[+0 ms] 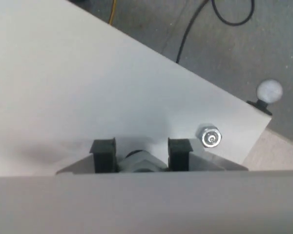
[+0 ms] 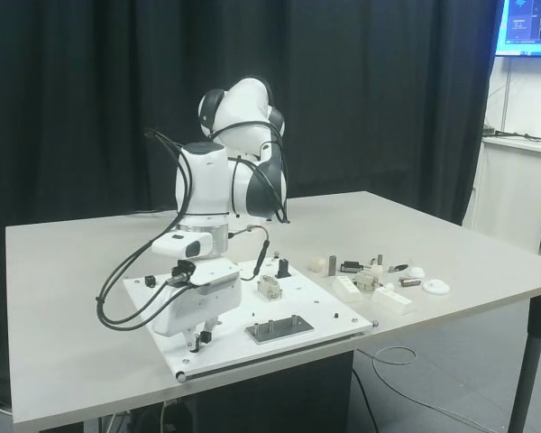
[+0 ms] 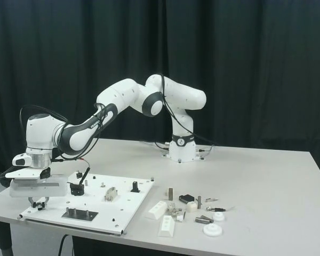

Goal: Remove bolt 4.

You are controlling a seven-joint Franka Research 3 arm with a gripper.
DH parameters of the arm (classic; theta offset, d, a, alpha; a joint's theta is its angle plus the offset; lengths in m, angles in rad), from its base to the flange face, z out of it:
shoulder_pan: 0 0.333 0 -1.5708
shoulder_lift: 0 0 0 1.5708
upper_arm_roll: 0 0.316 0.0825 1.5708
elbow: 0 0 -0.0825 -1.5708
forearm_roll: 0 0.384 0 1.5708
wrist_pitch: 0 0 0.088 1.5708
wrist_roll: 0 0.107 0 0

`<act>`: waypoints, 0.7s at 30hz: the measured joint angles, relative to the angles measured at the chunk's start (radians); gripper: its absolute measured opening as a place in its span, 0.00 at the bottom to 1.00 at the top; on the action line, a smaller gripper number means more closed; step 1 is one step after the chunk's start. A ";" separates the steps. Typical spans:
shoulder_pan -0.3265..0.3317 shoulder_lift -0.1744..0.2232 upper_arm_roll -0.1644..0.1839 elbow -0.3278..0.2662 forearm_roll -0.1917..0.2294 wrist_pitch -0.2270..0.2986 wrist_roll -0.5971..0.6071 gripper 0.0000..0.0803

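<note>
Grey table [image 3: 266, 176] carries everything; white Franka arm [image 3: 128, 98] is bolted near its far edge and reaches out to the white assembly board [image 3: 125, 200] lying at the front corner. Loose parts [image 3: 189, 213] lie scattered on the table beside the board, well clear of the work, presumably set aside there.

Arm is folded low and the wrist points straight down, which suits a bolt standing upright in the board: a vertical approach lets the fingers close on the head from both sides.

Gripper [image 1: 140, 155] sits at the board's outer front corner. Black fingers [image 1: 103, 155] stand a little apart, one on each side of a grey hexagonal head, bolt 4 [image 1: 139, 161] by my reading, apparently touching or nearly touching its flats. Cannot tell whether it is clamped firmly.

Second bolt [image 1: 211, 137], untouched, stands just beside, nearer the board's edge.
</note>
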 joint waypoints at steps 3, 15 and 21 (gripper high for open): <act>0.000 0.000 0.000 0.000 0.000 -0.001 -0.006 0.28; 0.000 -0.002 0.000 0.002 0.000 -0.005 -0.006 0.28; 0.000 -0.005 0.000 0.002 0.000 -0.011 -0.005 0.28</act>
